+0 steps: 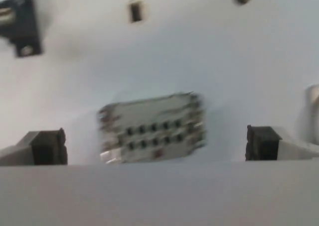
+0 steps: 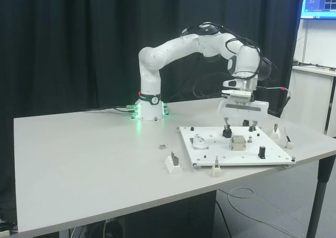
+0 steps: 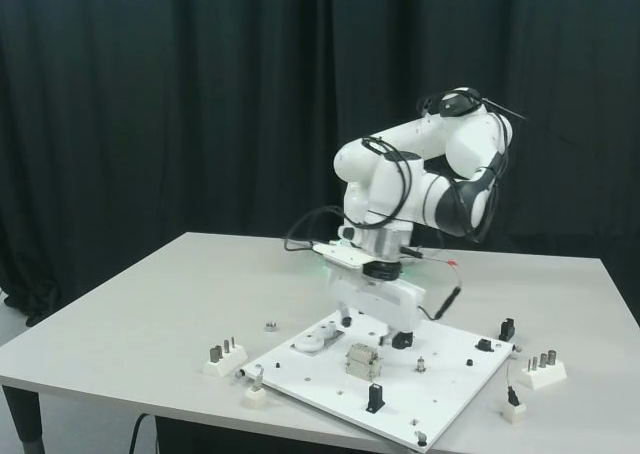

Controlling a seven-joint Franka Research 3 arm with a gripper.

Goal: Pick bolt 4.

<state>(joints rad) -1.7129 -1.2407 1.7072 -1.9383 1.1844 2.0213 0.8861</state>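
Bolt 4 too small to tell.

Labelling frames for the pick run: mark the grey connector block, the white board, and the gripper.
grey metal connector block [image 1: 152,128]: wrist view, middle of its top face.
white square assembly board [image 2: 273,153]: first room view, bare patch near its front right corner.
gripper [image 1: 155,145]: wrist view, midway between fingertips.

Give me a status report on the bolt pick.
Gripper open, empty, above white plate. Grey connector block under the fingers. Cannot tell which bolt is bolt 4.
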